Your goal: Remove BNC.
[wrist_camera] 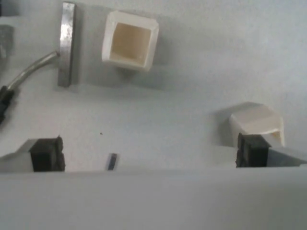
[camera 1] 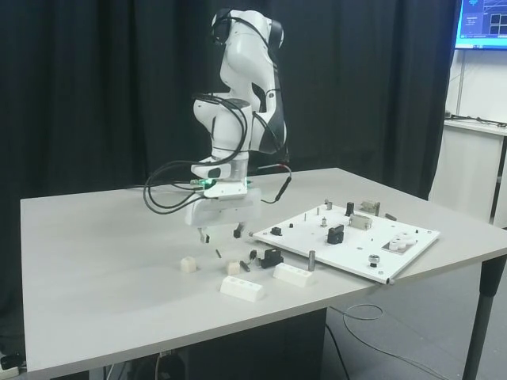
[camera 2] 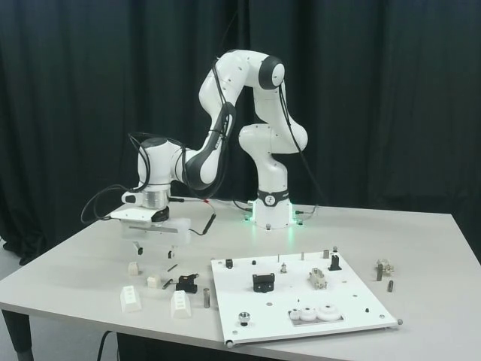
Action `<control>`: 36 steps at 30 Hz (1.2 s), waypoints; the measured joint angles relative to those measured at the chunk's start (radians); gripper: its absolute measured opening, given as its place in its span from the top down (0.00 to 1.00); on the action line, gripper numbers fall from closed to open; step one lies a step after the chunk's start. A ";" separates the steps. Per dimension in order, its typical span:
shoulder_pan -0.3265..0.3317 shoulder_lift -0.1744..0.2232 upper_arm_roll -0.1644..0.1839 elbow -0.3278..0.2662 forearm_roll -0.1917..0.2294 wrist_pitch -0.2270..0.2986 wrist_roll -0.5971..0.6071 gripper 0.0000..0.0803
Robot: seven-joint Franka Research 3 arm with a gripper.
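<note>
My gripper (camera 1: pixel 220 234) hangs open a little above the table, left of the white board (camera 1: pixel 412 255), with nothing between its fingers. In the wrist view the gripper (wrist_camera: pixel 148 153) shows one black pad (wrist_camera: pixel 46 154) on each side. A small dark pin (wrist_camera: pixel 112 161) lies on the table between them. A hollow white cube (wrist_camera: pixel 130 40) and a second white cube (wrist_camera: pixel 256 122) sit below. A grey metal bar (wrist_camera: pixel 67 44) has a bent cable (wrist_camera: pixel 31 72) leading to a black piece at the picture's edge. A black connector piece (camera 1: pixel 272 257) lies on the table near the board's corner.
Two longer white blocks (camera 1: pixel 242 288) (camera 1: pixel 293 274) lie near the table's front edge. A grey post (camera 1: pixel 311 258) stands by the board. The board (camera 2: pixel 225 301) carries several black and grey parts and white gears (camera 2: pixel 316 313). The arm's base (camera 2: pixel 272 214) is behind.
</note>
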 joint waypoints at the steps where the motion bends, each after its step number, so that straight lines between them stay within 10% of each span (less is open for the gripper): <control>1: 0.001 0.000 0.001 0.000 0.001 -0.004 0.000 0.00; 18: 0.058 -0.017 0.008 -0.005 0.121 -0.158 0.134 0.00; 36: 0.217 -0.131 0.013 -0.111 0.136 -0.261 0.402 0.00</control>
